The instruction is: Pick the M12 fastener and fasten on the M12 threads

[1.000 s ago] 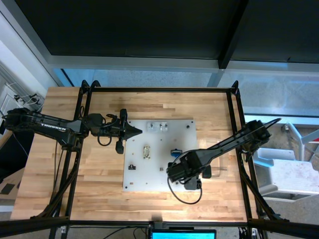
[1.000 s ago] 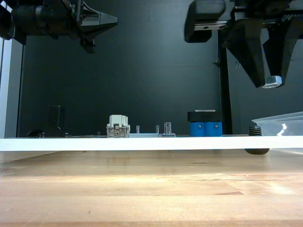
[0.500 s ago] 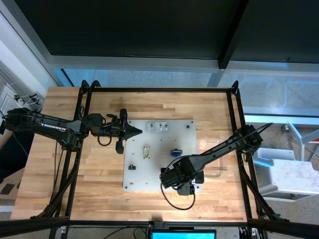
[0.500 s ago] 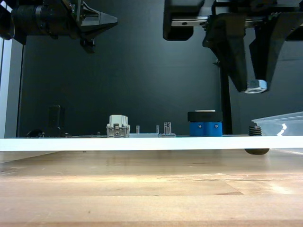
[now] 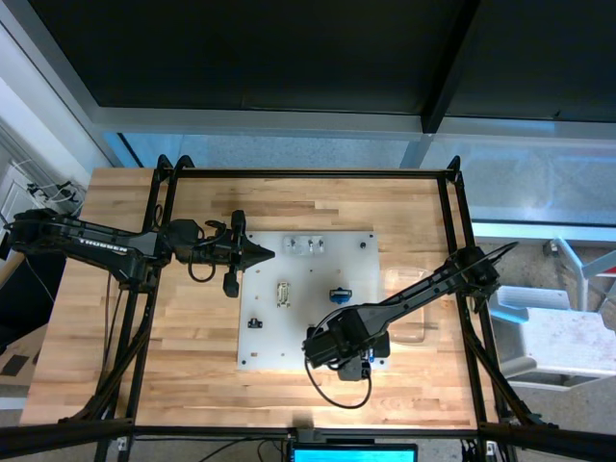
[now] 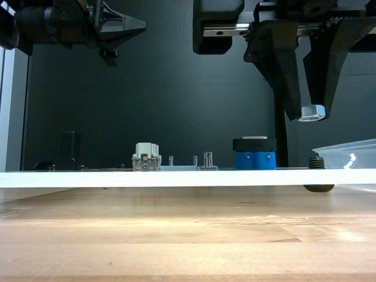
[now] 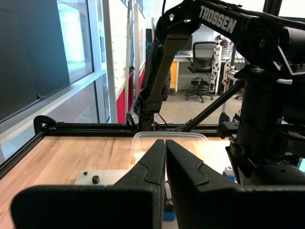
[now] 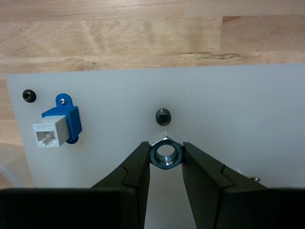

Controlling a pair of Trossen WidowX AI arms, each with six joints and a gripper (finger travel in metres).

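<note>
The right gripper (image 6: 309, 109) pinches the silver nut (image 8: 166, 156) up in the air at the right of the low view. There is open room down to the bare black stud (image 6: 317, 162) by the white board (image 6: 176, 178) edge. The left gripper (image 6: 141, 24), fingers pressed together, hangs at the upper left.

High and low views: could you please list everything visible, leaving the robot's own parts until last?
Table: one, light wood, under everything.
Board: one, white, mid-table.
Tray: one, clear, right of the board.
Stud: one, black, bare, board's near right edge.
Nut: one, silver, in the air above the board.
Blue block: one, black-capped, on the board.
Beige connector: one, mid-board.
Left claw: one, black, shut, above the board's far left edge.
Right claw: one, black, shut on the nut, near the stud.
</note>
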